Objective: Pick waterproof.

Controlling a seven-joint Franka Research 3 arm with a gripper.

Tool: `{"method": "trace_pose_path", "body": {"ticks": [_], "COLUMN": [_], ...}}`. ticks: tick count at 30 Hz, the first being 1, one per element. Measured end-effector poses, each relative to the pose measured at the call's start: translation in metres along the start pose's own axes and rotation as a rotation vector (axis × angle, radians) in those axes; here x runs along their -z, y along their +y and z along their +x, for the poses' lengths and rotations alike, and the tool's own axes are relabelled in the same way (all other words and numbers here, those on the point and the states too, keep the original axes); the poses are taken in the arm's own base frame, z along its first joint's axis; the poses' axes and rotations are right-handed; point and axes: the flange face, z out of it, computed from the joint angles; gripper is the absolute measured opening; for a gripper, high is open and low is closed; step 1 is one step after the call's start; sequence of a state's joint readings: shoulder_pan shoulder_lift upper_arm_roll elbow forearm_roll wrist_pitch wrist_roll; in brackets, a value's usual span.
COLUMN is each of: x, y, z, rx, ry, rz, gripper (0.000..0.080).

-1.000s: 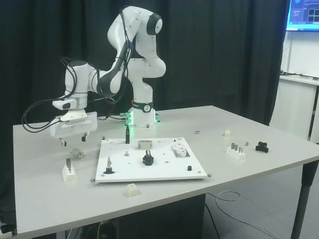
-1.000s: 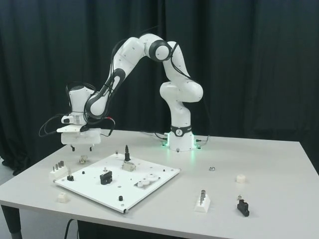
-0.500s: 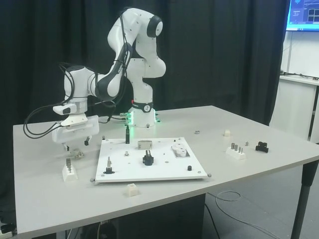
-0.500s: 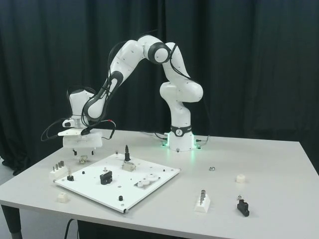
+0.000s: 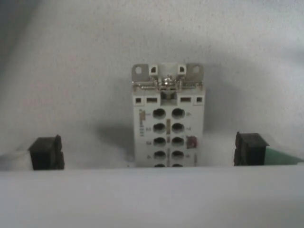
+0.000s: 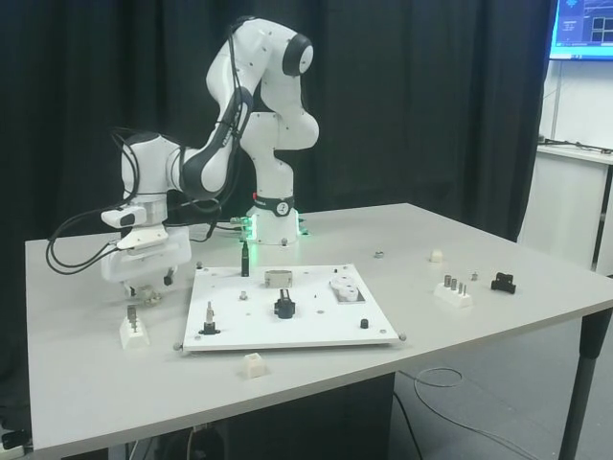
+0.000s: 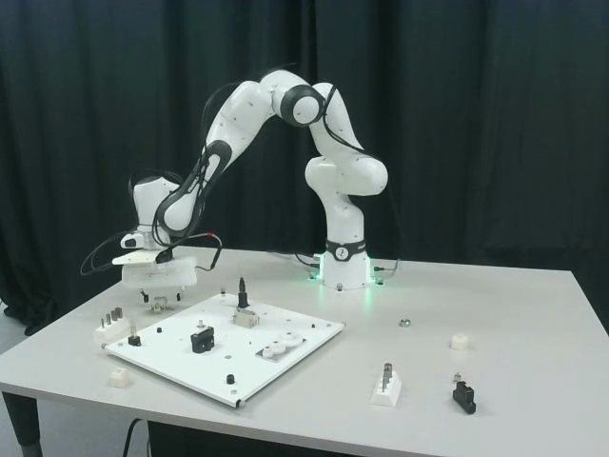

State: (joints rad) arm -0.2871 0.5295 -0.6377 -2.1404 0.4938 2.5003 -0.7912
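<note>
1. Gripper low over the table, at the left end in the first room view, just left of the white board.
2. Black fingertips spread wide, one each side of the connector, not touching it; nothing held.
3. Connector, the task's thing: white block with rows of round holes and a metal clip, lying flat on the table between the fingers.
4. A small white stand with pins sits near it, nearer the front edge.
</note>
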Motion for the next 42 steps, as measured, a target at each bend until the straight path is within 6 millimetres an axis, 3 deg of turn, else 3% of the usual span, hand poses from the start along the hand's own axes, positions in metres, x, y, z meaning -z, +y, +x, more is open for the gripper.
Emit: {"method": "trace_pose_path", "body": {"ticks": [26,27,37,38,42], "x": [-0.0078,-0.0078,-0.0081,-0.0081,-0.0077], "y": [0.0027,0.0026,0.0007,0.0005,0.0002], "z": [0.0068,0.0069,0.008,0.0082,0.009], "rx": [-0.006,-0.007,-0.013,-0.013,-0.012], "ry": [0.011,0.012,0.017,0.018,0.019], "rz": [0.004,0.005,0.012,0.012,0.012], "gripper": [0.08,0.0681,0.0681,0.0358,0.0358]}}
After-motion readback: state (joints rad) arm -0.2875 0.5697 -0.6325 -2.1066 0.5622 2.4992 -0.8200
